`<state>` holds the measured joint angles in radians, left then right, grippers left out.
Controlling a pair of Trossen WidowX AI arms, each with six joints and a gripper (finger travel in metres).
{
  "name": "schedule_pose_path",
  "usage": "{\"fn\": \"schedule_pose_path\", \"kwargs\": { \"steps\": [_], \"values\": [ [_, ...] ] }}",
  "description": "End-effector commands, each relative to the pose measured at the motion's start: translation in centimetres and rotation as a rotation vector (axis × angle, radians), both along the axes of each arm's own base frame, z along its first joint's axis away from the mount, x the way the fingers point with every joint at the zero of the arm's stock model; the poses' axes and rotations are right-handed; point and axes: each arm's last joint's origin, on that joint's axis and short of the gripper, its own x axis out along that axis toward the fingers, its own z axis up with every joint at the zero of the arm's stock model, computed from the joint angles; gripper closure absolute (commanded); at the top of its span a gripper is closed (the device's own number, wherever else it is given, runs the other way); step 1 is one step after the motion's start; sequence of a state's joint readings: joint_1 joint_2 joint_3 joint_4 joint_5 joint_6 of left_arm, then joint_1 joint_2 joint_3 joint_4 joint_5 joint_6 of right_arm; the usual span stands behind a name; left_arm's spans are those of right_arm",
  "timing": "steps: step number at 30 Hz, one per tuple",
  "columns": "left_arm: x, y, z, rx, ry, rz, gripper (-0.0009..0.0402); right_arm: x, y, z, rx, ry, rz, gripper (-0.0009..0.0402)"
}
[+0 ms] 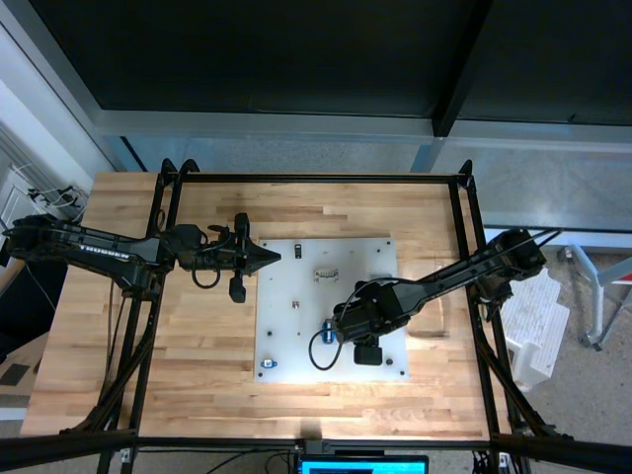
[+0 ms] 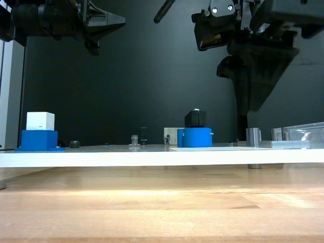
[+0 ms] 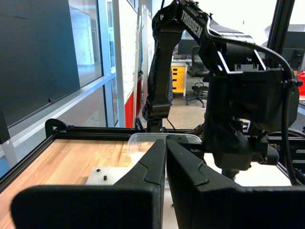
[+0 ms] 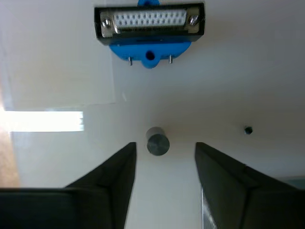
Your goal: Remove the 16mm cylinder and place in the container
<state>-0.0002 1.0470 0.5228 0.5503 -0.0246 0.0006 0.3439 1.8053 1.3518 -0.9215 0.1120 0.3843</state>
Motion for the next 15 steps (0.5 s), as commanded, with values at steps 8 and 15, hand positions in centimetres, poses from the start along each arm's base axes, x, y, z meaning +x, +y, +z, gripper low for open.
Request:
{"fn": "schedule_pose_path", "kwargs": {
  "steps": [8, 15],
  "values": [
    [0.0, 0.0, 0.0, 0.000, 0.000, 0.000, 0.0393, 0.2, 0.4, -2.5, -0.001, 0.010, 0.014, 0.0169],
    [0.0, 0.0, 0.0, 0.000, 0.000, 0.000, 0.0393, 0.1, 0.4, -2.8, -0.003, 0.001, 0.017, 0.0212]
  ]
}}
